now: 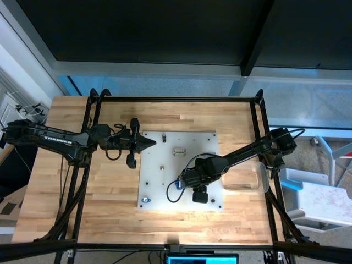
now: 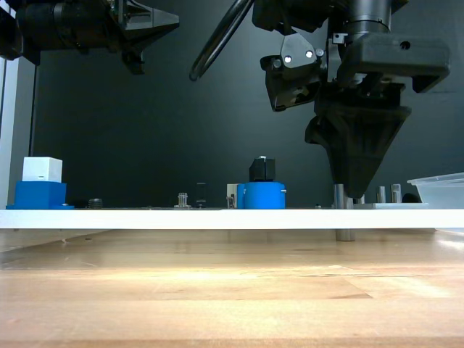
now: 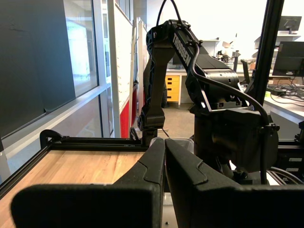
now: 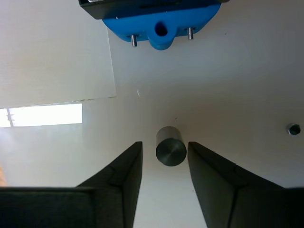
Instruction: Pick the 16mm cylinder and place it in the taskboard
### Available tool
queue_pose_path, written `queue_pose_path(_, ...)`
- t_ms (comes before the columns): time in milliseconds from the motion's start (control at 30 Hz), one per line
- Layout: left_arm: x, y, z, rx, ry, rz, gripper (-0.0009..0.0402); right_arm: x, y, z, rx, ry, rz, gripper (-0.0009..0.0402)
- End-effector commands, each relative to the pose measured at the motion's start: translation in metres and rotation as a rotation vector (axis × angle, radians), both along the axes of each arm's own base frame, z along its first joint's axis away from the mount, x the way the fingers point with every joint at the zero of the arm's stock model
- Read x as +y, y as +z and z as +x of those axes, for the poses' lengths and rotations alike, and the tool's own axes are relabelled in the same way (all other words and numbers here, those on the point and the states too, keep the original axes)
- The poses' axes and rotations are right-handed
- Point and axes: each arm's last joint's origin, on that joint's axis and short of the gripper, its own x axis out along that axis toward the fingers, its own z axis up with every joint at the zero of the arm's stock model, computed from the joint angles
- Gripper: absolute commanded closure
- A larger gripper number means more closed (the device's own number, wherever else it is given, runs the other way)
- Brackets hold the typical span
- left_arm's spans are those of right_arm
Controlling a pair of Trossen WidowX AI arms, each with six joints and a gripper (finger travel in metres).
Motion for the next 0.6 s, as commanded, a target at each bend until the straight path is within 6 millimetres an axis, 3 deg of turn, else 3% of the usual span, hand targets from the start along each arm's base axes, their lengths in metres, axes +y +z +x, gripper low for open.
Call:
queue_pose_path(33, 0.0, 0.0, 0.0, 0.0, 0.0, 0.0, 0.0393, 0.0, 0.005, 0.0, -0.011, 0.0, 0.003, 0.0229)
queue_pose_path(600, 0.0, 0.0, 0.0, 0.0, 0.0, 0.0, 0.0393, -0.002, 0.028, -0.011, -0.026, -0.001, -0.001, 0.0216)
